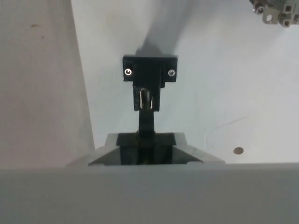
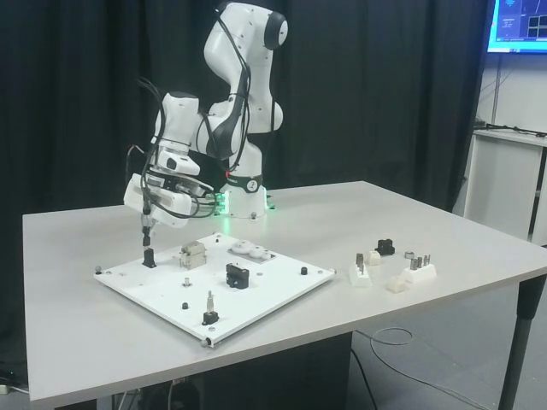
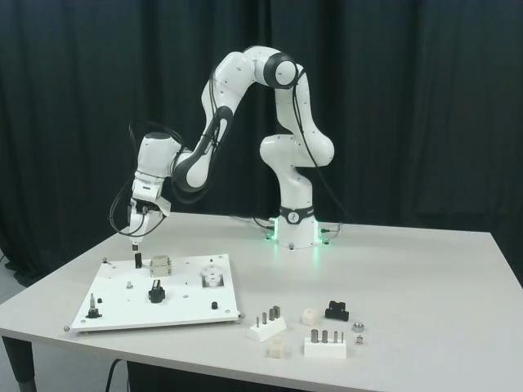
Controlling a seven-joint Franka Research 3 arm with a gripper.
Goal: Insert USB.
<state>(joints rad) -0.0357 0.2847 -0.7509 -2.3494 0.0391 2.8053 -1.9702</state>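
Claw (image 1: pixel 145 151) pinching slim black USB plug (image 1: pixel 145 122) upright over black screwed-down socket (image 1: pixel 149 77) at white board's (image 2: pixel 256 295) corner, lined up for insertion.

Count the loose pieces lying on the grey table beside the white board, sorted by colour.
White pieces: 4
Black piece: 1
Grey piece, small and hard to make out: 1
Total: 6
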